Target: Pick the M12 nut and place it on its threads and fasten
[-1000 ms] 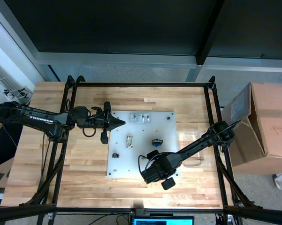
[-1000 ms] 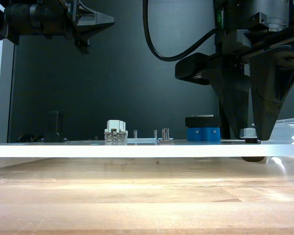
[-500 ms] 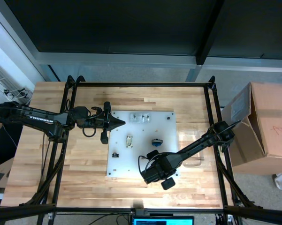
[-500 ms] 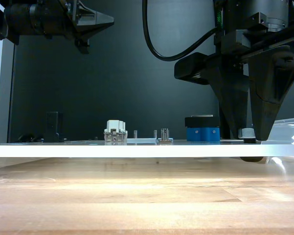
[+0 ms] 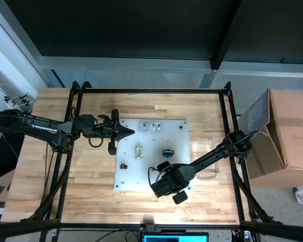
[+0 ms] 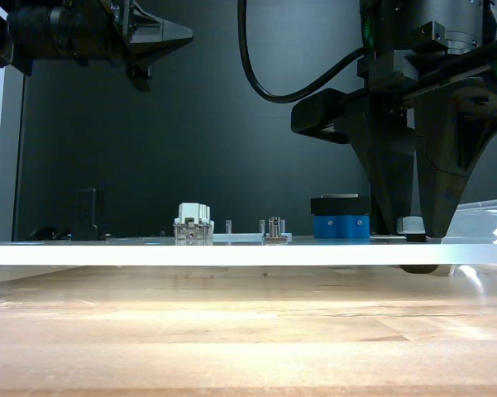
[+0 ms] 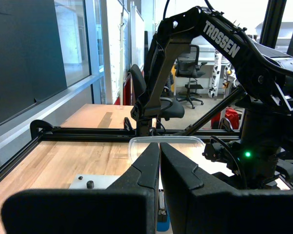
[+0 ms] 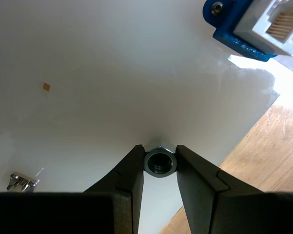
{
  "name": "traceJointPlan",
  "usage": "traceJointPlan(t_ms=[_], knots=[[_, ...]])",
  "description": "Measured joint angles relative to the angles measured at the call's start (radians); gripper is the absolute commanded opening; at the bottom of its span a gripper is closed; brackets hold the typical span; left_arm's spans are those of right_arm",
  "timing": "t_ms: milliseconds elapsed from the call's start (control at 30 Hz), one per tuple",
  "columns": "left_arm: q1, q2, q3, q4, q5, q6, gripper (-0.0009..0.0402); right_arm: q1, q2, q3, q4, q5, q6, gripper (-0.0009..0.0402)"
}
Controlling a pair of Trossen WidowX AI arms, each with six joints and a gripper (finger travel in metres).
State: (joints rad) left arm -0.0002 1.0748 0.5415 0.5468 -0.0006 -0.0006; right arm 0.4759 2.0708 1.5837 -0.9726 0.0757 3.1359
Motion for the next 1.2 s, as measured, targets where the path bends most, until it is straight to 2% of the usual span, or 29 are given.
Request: traceJointPlan(t_ms=[367, 633, 767, 900, 967, 1067, 1200], knots=[[0.0, 0.0, 0.0, 0.0, 0.0, 0.0, 0.0, 0.0, 0.001, 0.001, -0.013, -0.021, -0.003, 0.0178], [0.0, 0.0, 0.0, 0.0, 0.0, 0.0, 0.0, 0.002, -0.029, 0.008, -0.006, -0.028, -0.004, 0.021], [0.0, 0.0, 0.0, 0.0, 0.0, 0.0, 0.0, 0.002, -0.075, 0.009, -0.016, -0.027, -0.078, 0.0214], [0.0, 0.0, 0.0, 0.0, 0.0, 0.0, 0.0, 0.002, -0.121, 0.009, -0.086, -0.021, -0.319, 0.0212], [0.0, 0.0, 0.0, 0.0, 0.0, 0.0, 0.0, 0.001, -0.141, 0.01, -0.14, 0.01, -0.476, 0.0213], [0.0, 0.0, 0.0, 0.0, 0.0, 0.0, 0.0, 0.0, -0.15, 0.01, -0.173, 0.055, -0.768, 0.0213], [0.0, 0.0, 0.0, 0.0, 0.0, 0.0, 0.0, 0.0, -0.15, 0.01, -0.173, 0.063, -1.226, 0.0212]])
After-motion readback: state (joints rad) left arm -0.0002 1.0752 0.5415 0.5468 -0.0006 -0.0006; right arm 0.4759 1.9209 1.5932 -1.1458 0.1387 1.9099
